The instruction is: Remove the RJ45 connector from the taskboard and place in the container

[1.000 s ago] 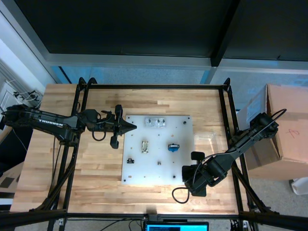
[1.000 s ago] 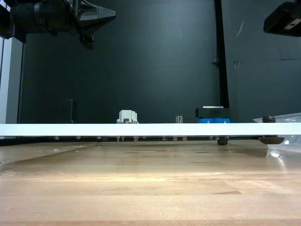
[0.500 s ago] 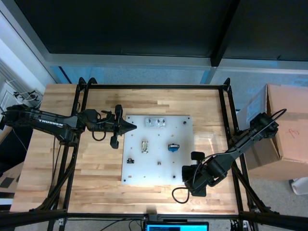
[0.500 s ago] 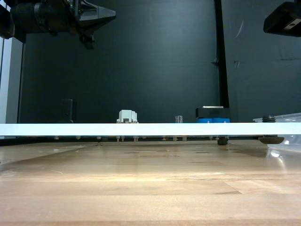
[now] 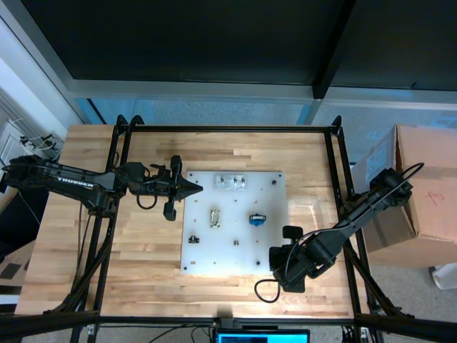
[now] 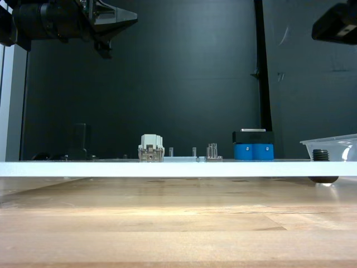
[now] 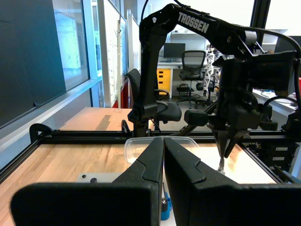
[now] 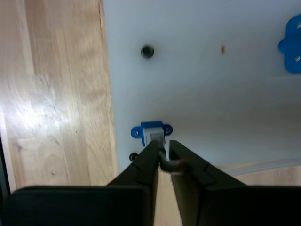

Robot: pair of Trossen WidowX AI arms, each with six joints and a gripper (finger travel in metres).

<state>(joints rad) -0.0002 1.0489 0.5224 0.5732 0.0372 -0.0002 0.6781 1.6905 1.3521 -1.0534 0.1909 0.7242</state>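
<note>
The right pincer point(image 8: 162, 159) is seen clamped on the tail of the RJ45 point(image 8: 155, 137), which looks seated in its blue holder point(image 8: 138, 132) on the board point(image 8: 211, 94). It's gripped low, presumably for a straight pull. The container point(image 5: 311, 207) is placed just beside the board. The left pincer point(image 5: 193, 189), closed on nothing, is parked over the board's left edge. The grip is only shown by the right wrist view, since from above it's hidden under the arm.
</note>
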